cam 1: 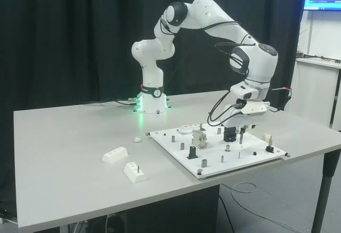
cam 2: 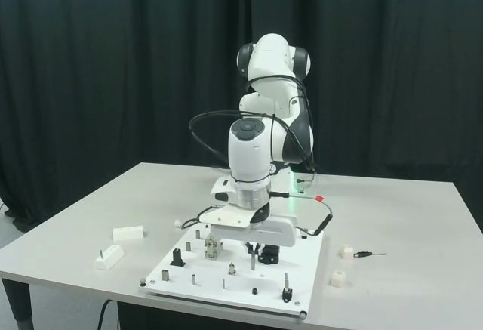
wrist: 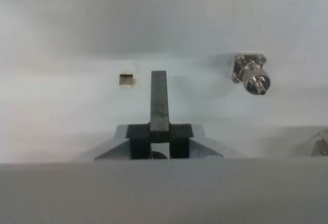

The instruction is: Insert square peg 2.

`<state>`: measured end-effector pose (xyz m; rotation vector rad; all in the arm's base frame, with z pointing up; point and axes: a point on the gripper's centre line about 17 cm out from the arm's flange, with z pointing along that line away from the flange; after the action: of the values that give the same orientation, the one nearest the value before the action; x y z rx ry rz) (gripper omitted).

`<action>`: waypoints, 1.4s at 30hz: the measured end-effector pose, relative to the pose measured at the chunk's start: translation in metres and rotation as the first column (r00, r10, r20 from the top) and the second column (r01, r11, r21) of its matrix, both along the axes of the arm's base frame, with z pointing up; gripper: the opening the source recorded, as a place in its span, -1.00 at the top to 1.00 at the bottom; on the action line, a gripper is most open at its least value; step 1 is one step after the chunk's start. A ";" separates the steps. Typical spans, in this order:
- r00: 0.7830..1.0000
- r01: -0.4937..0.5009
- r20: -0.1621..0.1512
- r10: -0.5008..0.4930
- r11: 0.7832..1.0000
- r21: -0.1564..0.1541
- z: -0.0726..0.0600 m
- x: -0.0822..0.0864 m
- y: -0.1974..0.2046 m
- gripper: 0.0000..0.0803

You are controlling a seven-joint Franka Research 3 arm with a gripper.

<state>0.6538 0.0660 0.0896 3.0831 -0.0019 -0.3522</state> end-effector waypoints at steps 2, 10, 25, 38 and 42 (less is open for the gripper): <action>1.000 0.000 0.000 0.000 1.000 0.001 0.000 0.000 0.001 0.82; 1.000 -0.006 -0.006 0.006 1.000 0.009 -0.002 -0.003 0.005 0.82; 1.000 -0.016 -0.009 0.016 1.000 0.016 -0.012 -0.008 0.012 0.82; 1.000 -0.016 -0.011 0.016 1.000 0.016 -0.017 -0.011 0.012 0.82; 1.000 -0.018 -0.013 0.018 1.000 0.017 -0.018 -0.012 0.013 0.82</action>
<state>0.6422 0.0791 0.0714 3.0952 0.0288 -0.3739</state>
